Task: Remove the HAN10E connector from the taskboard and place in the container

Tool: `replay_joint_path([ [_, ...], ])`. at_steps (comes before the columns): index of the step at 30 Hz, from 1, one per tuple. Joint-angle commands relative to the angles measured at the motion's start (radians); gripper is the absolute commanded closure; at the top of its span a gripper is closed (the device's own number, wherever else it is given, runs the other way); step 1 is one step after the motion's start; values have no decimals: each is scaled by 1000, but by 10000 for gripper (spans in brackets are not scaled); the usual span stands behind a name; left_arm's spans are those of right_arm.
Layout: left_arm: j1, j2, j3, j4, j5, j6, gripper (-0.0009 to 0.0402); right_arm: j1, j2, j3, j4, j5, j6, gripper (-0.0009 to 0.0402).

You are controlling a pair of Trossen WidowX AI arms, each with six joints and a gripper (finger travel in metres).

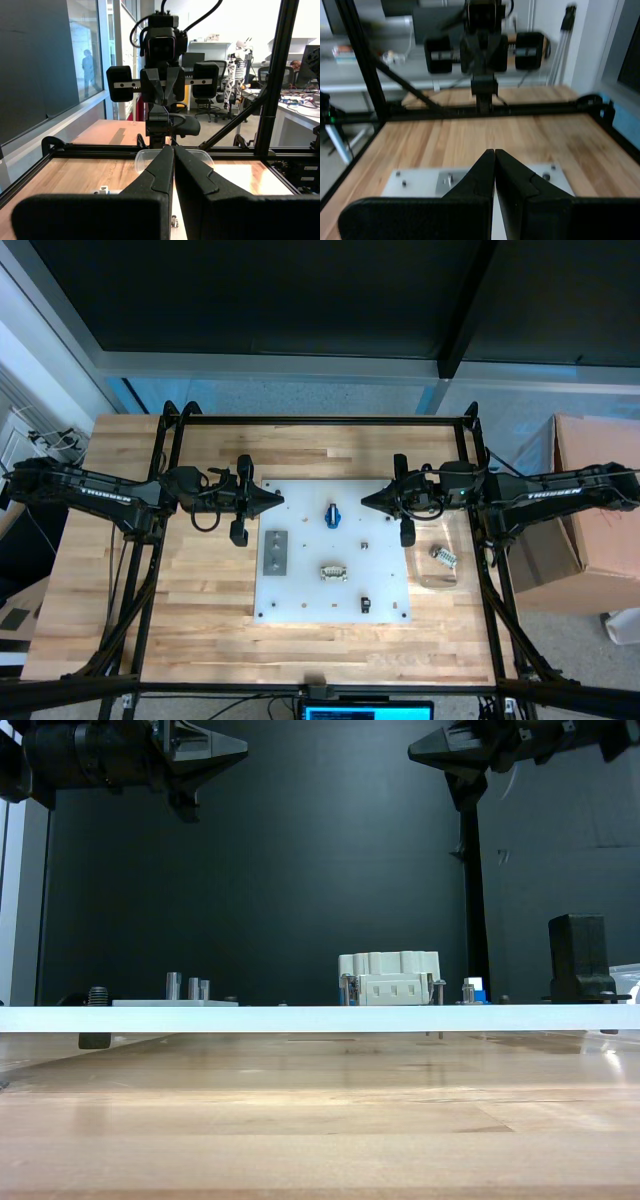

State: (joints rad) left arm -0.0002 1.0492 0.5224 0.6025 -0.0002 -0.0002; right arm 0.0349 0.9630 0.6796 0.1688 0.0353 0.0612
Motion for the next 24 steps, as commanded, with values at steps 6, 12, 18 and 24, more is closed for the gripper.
replay_joint_path([
  [6, 0, 0, 0, 0, 0, 0, 393, -2, 0, -133, 317, 35, 1, 393],
  [12, 0, 0, 0, 0, 0, 0, 393, -6, 0, -149, 318, 32, -18, 393],
  [18, 0, 0, 0, 0, 0, 0, 393, -24, 0, -149, 292, 16, -14, 393],
  [24, 0, 0, 0, 0, 0, 0, 393, -24, 0, -149, 289, 16, -7, 393],
])
